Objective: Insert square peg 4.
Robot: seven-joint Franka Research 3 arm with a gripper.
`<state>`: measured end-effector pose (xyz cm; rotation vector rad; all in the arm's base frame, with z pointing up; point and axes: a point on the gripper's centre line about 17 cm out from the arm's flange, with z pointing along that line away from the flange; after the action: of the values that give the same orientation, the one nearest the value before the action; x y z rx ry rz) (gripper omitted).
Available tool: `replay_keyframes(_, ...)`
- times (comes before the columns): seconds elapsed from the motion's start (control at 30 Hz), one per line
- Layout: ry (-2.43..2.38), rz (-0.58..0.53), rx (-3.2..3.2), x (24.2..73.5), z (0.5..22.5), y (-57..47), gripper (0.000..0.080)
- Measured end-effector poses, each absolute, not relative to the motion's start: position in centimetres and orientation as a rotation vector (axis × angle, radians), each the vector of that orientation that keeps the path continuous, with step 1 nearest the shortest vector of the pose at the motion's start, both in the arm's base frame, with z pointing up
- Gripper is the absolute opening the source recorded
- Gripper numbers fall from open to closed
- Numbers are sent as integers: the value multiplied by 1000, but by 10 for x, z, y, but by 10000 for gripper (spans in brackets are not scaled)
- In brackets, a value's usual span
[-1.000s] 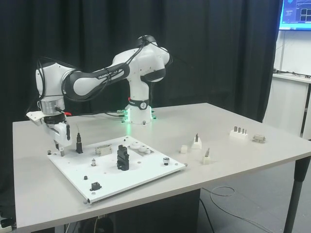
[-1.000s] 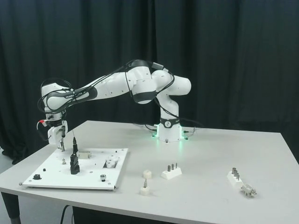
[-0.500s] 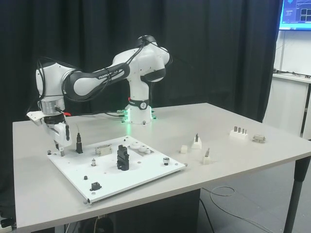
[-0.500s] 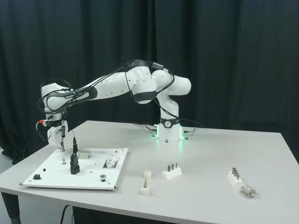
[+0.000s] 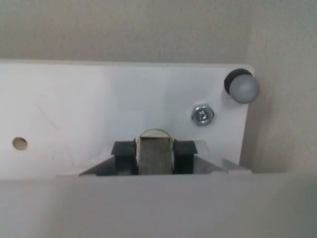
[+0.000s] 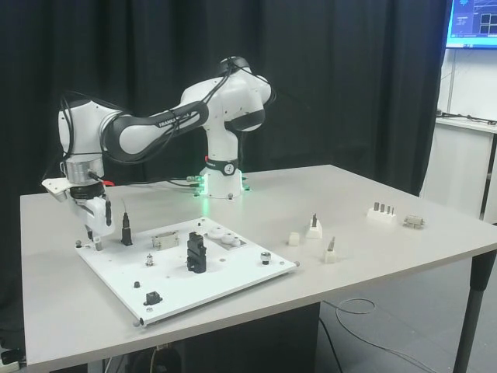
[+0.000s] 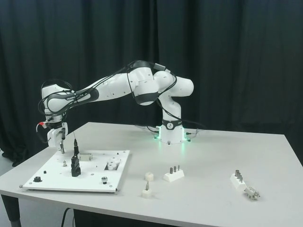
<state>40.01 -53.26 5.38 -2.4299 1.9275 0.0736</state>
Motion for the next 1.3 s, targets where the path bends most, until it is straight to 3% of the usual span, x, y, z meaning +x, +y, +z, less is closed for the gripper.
replay_keyframes(1.07,1897,92,-2421,407,50,-521,155)
replay_keyframes(1.1,1893,97,-2421,407,50,-520,399)
replay_keyframes(1.27,1879,115,-2424,408,51,-515,399)
replay_keyframes(1.3,1878,117,-2426,408,52,-515,715)
